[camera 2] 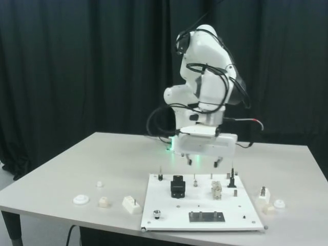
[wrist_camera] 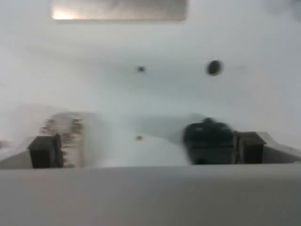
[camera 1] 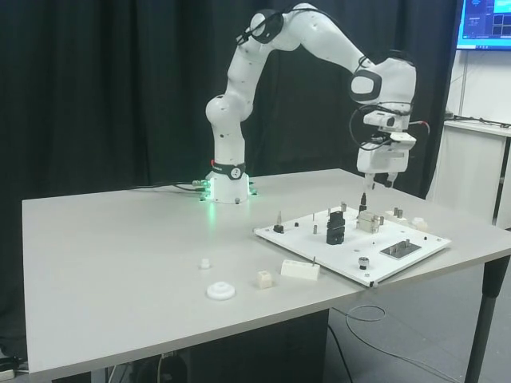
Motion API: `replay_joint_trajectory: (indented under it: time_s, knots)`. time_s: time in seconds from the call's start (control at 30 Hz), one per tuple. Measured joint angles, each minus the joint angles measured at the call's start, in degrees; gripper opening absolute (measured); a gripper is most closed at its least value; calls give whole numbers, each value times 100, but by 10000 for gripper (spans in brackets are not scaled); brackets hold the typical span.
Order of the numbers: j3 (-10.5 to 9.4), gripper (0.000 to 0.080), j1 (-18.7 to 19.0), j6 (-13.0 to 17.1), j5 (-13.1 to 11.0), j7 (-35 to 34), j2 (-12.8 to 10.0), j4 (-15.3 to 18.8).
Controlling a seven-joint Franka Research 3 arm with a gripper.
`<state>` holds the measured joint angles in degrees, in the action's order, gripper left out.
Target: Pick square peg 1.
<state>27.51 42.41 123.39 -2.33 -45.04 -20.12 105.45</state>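
Second room view: the gripper (camera 2: 204,162) hangs above the white board (camera 2: 154,215), which sits near the counter's (camera 2: 102,159) front right corner. Its fingers are spread wide and hold nothing, presumably ready to straddle a part. Which of the small pieces on the board is square peg 1, I cannot tell. The black block (camera 2: 178,186) stands near the board's far edge.

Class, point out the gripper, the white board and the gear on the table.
gripper (camera 2: 203,163), second room view, midway between its fingertips.
white board (camera 2: 241,210), second room view, bare top surface.
gear (camera 1: 220,291), first room view, its top face.
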Motion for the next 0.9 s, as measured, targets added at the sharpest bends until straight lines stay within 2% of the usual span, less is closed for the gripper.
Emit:
replay_joint_trajectory:
  time_s: [0.3, 0.9]
  knots:
    - [65, 800, -466, -240, 0, 1080, 58, -266]
    - [60, 800, -1346, -230, -47, 3095, -10, -482]
